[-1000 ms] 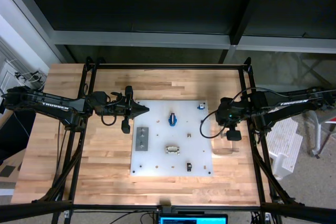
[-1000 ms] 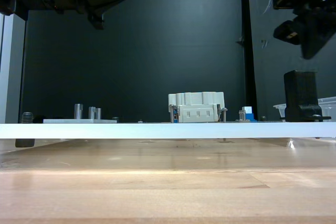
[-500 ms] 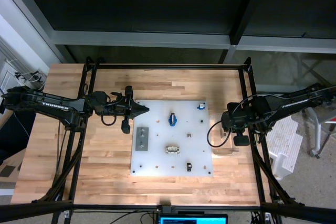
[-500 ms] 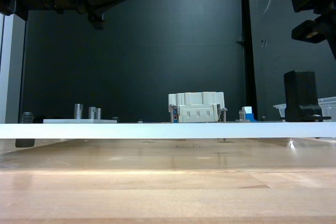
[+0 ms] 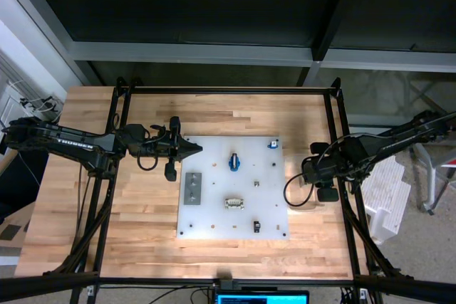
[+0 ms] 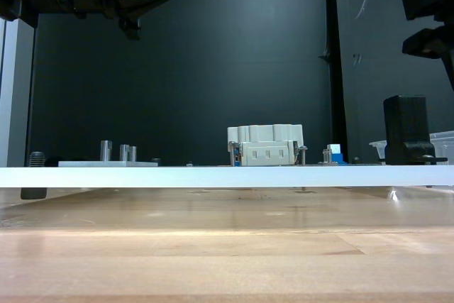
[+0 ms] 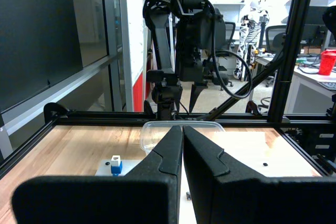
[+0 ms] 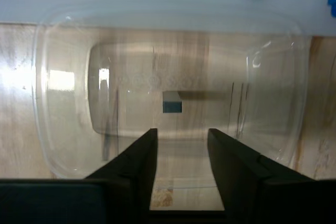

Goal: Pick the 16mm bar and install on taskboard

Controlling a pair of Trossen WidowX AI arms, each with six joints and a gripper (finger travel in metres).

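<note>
One 16mm bar (image 8: 171, 102), blurry, in tray (image 8: 39, 77) under open-jawed right gripper (image 8: 182, 135); left gripper (image 5: 192, 149), jaws closed, over taskboard (image 5: 214, 176) edge.

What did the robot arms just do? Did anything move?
The right gripper slid away from the taskboard toward the table's right edge. It now hangs open over the clear tray, where the 16mm bar lies. It has grabbed nothing. The left gripper stayed shut above the board's left edge, and the parts on the board did not move.
</note>
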